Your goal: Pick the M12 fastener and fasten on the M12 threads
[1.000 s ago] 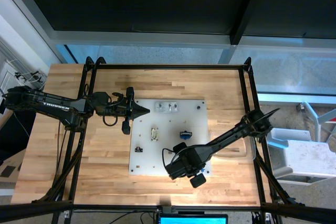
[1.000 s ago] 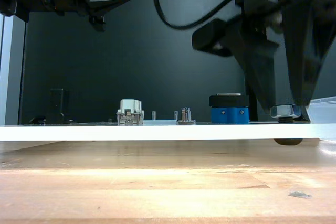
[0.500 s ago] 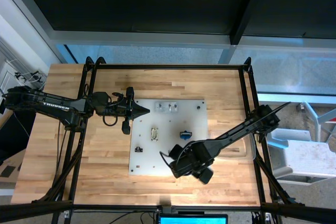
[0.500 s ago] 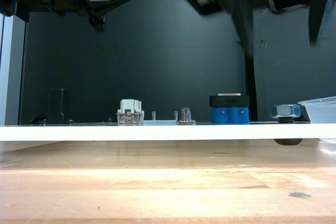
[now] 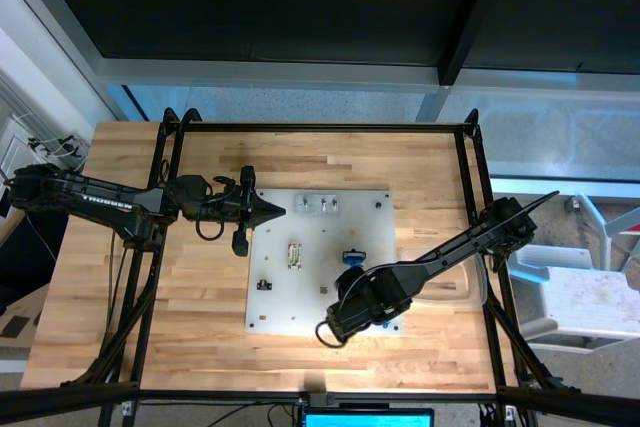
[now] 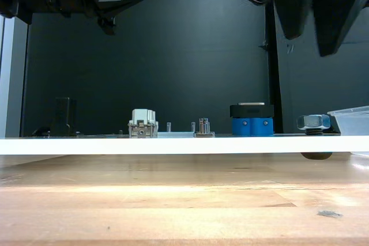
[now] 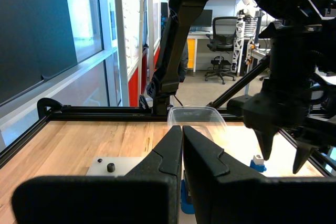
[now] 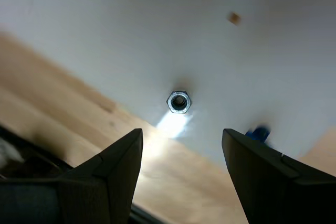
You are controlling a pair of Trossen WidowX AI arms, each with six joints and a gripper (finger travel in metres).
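The silver M12 nut (image 6: 313, 122) sits on its stud (image 6: 313, 132) at the near right edge of the white board (image 6: 173, 144). From straight above, the nut (image 8: 179, 101) shows the stud's end in its hole. My right gripper (image 8: 182, 132) hangs open well above it, with nothing between its fingers (image 6: 340, 15). In the high view the right gripper (image 5: 345, 319) covers the nut. My left gripper (image 5: 268, 210) is shut and parked high at the board's left edge, pointing across the board (image 7: 113, 166).
A clear tray (image 5: 452, 287) lies just right of the board (image 5: 290, 302). A blue-and-silver piece (image 6: 252, 119), a silver post (image 6: 203, 126) and a grey connector (image 6: 143, 124) stand mid-board. A black post (image 5: 379, 201) stands at the far right corner.
The right gripper has lifted straight up off the nut, from fingers beside it to high above. The nut stayed on its stud. The left arm has not moved.
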